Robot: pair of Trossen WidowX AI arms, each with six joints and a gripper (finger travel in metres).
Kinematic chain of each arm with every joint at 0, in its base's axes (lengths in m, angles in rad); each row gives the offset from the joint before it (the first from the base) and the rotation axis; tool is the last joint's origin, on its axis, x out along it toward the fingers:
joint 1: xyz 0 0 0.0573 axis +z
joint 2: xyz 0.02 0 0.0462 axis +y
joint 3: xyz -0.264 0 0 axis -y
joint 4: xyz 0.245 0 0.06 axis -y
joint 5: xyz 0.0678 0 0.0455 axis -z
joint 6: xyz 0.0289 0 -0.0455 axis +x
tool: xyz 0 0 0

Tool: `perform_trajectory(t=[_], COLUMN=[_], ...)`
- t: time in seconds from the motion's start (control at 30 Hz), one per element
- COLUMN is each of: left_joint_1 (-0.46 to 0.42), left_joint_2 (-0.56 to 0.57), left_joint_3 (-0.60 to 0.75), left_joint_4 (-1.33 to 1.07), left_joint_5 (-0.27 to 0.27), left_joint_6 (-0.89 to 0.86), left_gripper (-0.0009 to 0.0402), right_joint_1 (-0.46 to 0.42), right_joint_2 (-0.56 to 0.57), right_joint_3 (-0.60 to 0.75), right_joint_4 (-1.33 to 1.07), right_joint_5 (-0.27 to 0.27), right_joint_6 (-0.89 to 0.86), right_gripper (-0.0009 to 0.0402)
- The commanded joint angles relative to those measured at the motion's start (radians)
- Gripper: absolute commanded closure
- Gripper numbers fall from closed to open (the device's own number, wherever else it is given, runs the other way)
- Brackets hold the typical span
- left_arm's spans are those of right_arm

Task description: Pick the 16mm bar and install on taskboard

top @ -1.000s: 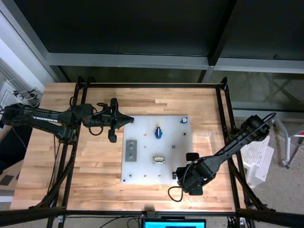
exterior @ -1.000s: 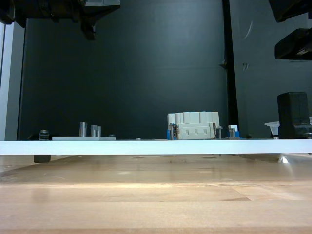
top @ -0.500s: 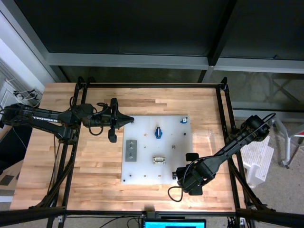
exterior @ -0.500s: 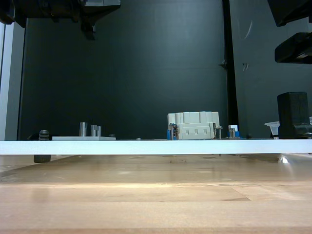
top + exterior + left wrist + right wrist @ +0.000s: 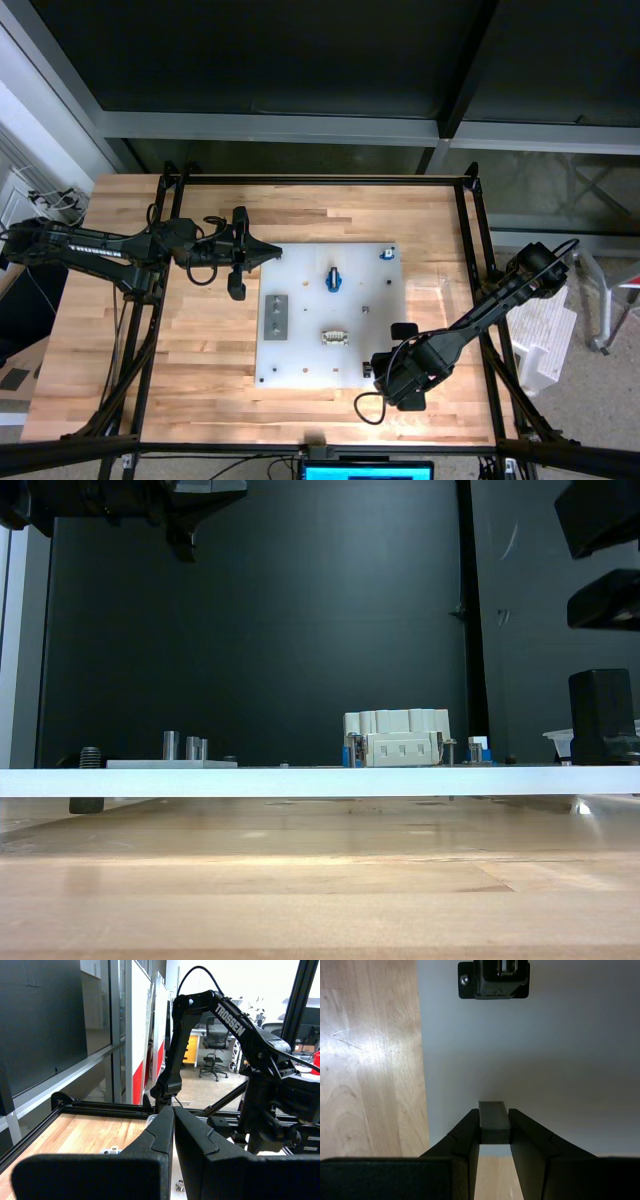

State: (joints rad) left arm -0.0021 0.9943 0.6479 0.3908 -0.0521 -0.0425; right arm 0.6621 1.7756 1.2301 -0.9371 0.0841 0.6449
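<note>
The 16mm bar (image 5: 494, 1122) is a short grey piece held between the fingers (image 5: 468, 1132) of my right gripper (image 5: 494, 1114), which is shut on it. It hangs above the white taskboard (image 5: 560, 1060), close to the board's edge and the wood. In the high view my right gripper (image 5: 388, 373) is at the taskboard's (image 5: 300, 350) near right corner, and the bar is hidden under it. My left gripper (image 5: 270, 254) is shut and empty, raised beside the board's far left corner; its fingers (image 5: 160, 1130) meet.
On the board are a grey block (image 5: 274, 318) with upright pegs (image 5: 171, 745), a beige connector (image 5: 334, 340), a blue part (image 5: 333, 279) and a black box (image 5: 403, 330). A black-mounted socket (image 5: 493, 980) lies ahead of the right gripper.
In the low view my right gripper has come down a little, with the bar still in it. The left arm has not moved.
</note>
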Motion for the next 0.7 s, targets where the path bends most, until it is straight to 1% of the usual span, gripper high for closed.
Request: perform_trajectory(t=[0.03,0.53,0.6,0.7], left_joint_1=[0.0,0.0,0.0,0.0], left_joint_2=[0.0,0.0,0.0,0.0], left_joint_3=[0.0,0.0,0.0,0.0], left_joint_4=[0.0,0.0,0.0,0.0], left_joint_5=[0.0,0.0,0.0,0.0], left_joint_6=[0.0,0.0,0.0,0.0], left_gripper=[0.0393,0.0393,0.0393,0.0393], right_joint_1=[0.001,0.002,0.002,0.002], right_joint_2=[0.0,0.0,0.0,0.0], right_joint_3=[-0.013,-0.023,-0.023,-0.023], right_joint_4=[0.009,0.016,0.016,0.016], right_joint_5=[0.002,0.002,0.002,0.002], right_joint_6=[0.001,0.001,0.0,0.002], right_gripper=[0.0393,0.0393,0.0384,0.0352])
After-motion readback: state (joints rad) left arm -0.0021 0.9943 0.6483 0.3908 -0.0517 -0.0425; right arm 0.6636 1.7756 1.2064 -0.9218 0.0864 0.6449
